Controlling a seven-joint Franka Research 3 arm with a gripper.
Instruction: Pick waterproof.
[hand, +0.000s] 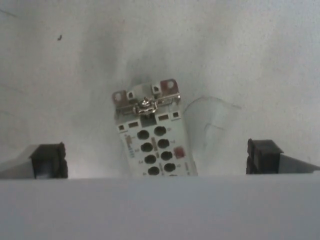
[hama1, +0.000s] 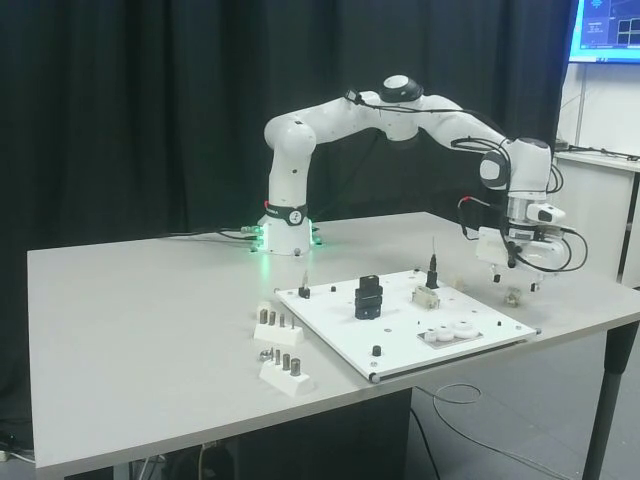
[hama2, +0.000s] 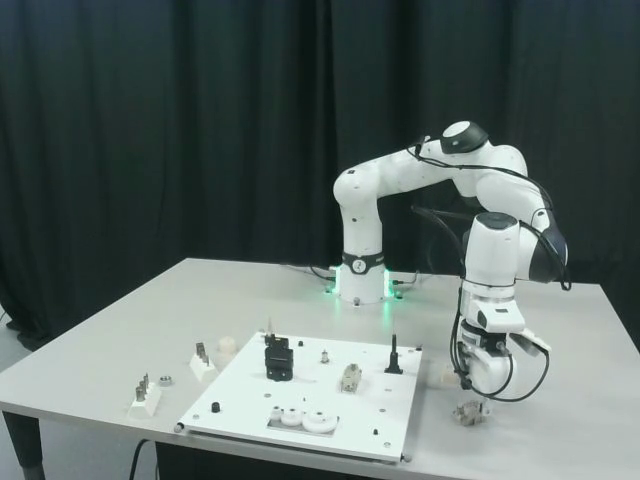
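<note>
The waterproof connector is seen lying on the grey worktop, beside the white board, directly beneath the hand. The fingers are spread apart, nothing held. If lowered off-centre, the skewed connector may be knocked aside.

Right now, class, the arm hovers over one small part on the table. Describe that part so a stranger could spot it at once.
Start at the white board on the grey table; the part lies off the board, on bare table directly under the gripper. It is a small white connector with two rows of round black holes and a metal clip at one end, the only part lying alone, off any board or holder.
</note>
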